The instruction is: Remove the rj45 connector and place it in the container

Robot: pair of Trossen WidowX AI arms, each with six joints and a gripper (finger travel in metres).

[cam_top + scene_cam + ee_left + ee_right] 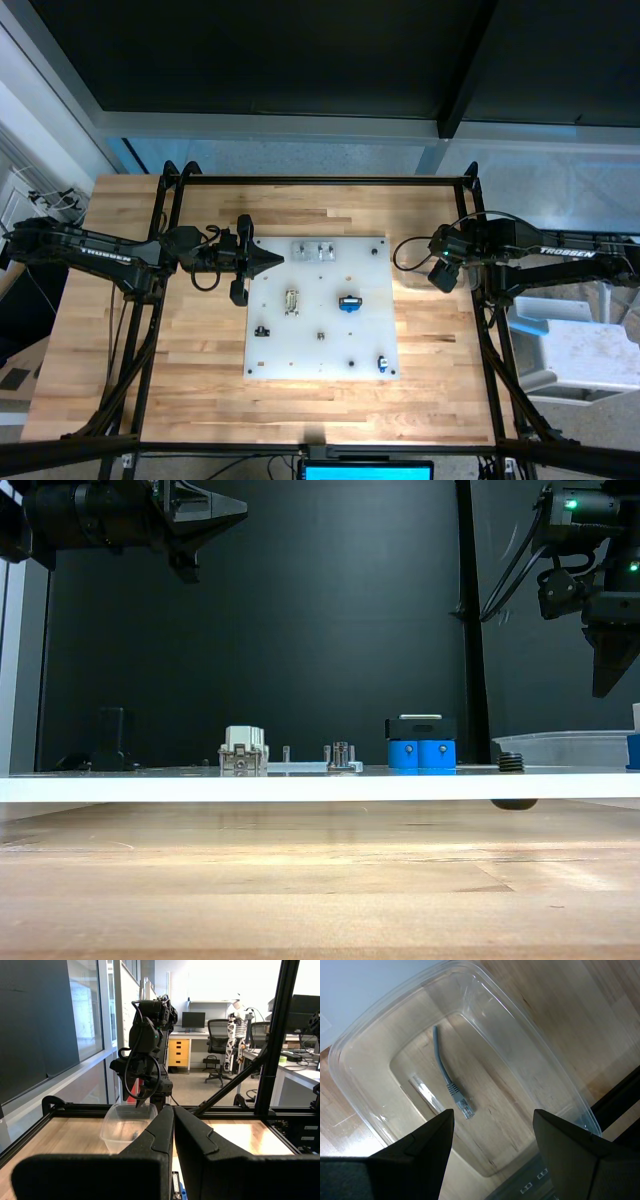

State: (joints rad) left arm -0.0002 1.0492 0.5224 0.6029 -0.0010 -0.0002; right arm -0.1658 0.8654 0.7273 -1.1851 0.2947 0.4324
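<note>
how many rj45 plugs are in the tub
1: the rj45 connector lies on the container floor below the open right gripper. The left gripper hovers shut above the board's left edge.

Place: a robotics lab opening onto office space.
Rig: a black metal frame (320, 181) around a wooden table (130, 330) that carries two Trossen arms.
Far ahead of the left gripper (173, 1109): desks (200, 1035), a monitor (193, 1020), an office chair (218, 1040) and yellow drawers (179, 1052).
Below the right gripper (492, 1115): the same plank tabletop.
</note>
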